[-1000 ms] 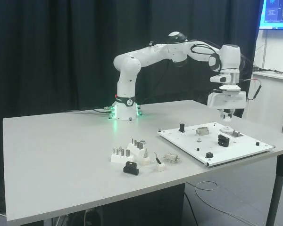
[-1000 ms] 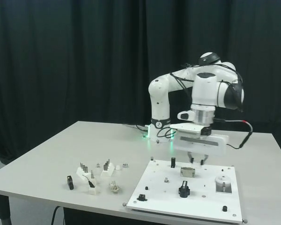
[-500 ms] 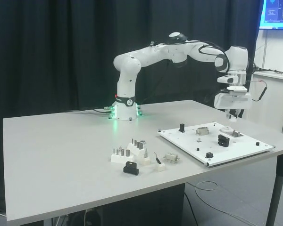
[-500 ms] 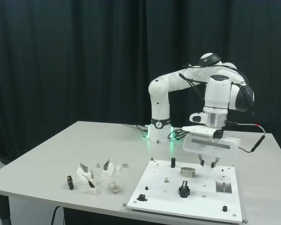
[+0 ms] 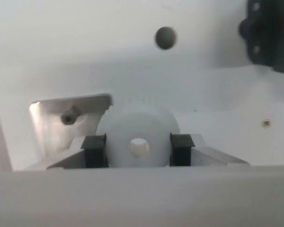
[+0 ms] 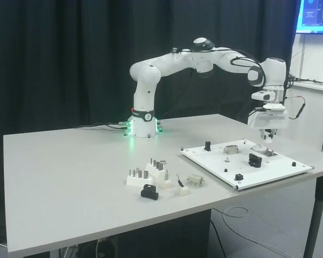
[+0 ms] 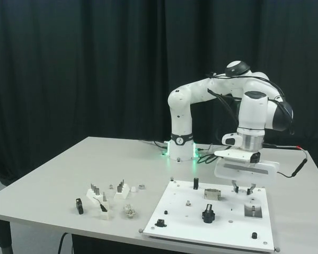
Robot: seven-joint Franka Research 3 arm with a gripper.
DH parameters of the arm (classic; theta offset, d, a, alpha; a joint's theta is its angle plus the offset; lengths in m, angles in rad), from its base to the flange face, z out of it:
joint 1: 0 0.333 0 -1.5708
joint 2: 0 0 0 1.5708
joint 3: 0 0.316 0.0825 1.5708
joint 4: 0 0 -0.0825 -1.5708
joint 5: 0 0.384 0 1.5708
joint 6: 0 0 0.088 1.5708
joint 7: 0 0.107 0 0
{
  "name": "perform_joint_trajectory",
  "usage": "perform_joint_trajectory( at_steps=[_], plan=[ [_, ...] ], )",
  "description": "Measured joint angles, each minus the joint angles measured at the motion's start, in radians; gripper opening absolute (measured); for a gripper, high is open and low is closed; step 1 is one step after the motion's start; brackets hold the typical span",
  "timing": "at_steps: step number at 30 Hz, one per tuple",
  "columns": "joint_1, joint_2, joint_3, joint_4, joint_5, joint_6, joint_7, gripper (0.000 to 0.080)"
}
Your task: Insert medium gear.
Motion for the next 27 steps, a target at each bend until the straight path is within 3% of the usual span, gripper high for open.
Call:
perform_joint_trajectory(
  at_steps=[27],
  plan=[
    [-0.002,-0.001,0.041,0.020,0.032,0.000,0.026,0.0281]
  ],
)
